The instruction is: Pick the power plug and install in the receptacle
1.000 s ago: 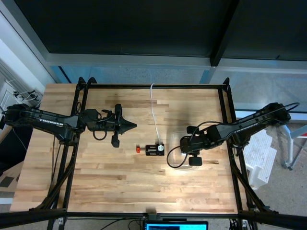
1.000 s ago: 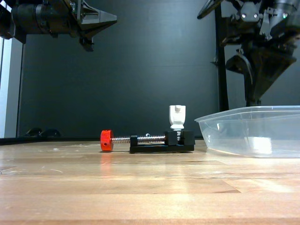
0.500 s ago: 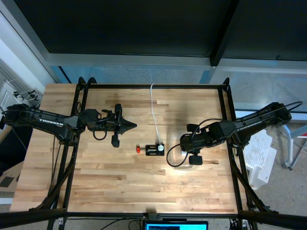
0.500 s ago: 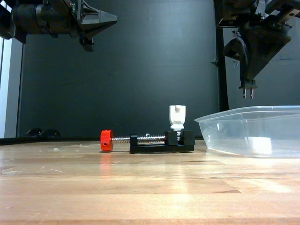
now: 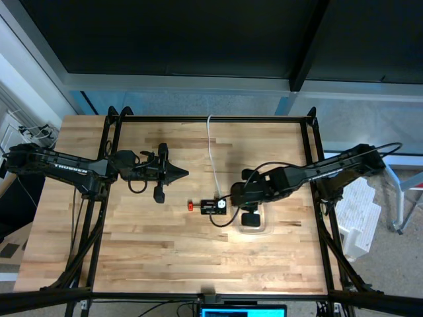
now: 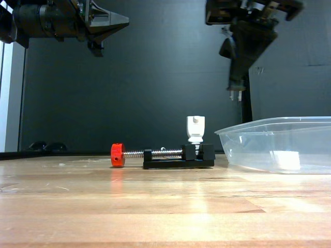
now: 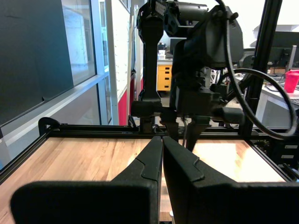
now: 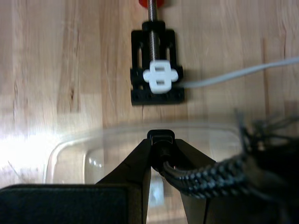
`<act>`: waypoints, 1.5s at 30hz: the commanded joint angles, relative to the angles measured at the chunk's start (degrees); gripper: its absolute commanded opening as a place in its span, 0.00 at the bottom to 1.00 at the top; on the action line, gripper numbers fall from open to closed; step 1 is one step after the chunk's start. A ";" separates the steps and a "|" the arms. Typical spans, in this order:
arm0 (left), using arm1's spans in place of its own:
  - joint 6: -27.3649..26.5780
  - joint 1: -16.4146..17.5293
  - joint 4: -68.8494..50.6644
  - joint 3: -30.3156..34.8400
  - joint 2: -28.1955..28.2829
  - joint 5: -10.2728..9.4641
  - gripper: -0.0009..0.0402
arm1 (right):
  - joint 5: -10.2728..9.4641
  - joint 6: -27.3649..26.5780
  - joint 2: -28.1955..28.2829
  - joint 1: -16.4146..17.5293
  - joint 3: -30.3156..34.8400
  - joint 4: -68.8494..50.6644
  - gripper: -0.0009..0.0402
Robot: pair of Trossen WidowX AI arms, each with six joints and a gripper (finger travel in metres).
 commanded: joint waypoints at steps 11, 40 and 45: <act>0.00 0.00 0.00 0.00 0.00 0.02 0.02 | 0.00 -1.77 8.83 -1.51 8.46 -0.02 0.02; 0.00 0.00 0.02 0.00 0.00 0.02 0.02 | 0.66 -5.14 13.94 -2.40 11.45 0.92 0.02; 0.00 0.00 0.00 0.00 0.00 0.02 0.02 | 1.03 -5.51 13.97 -2.38 11.45 0.90 0.02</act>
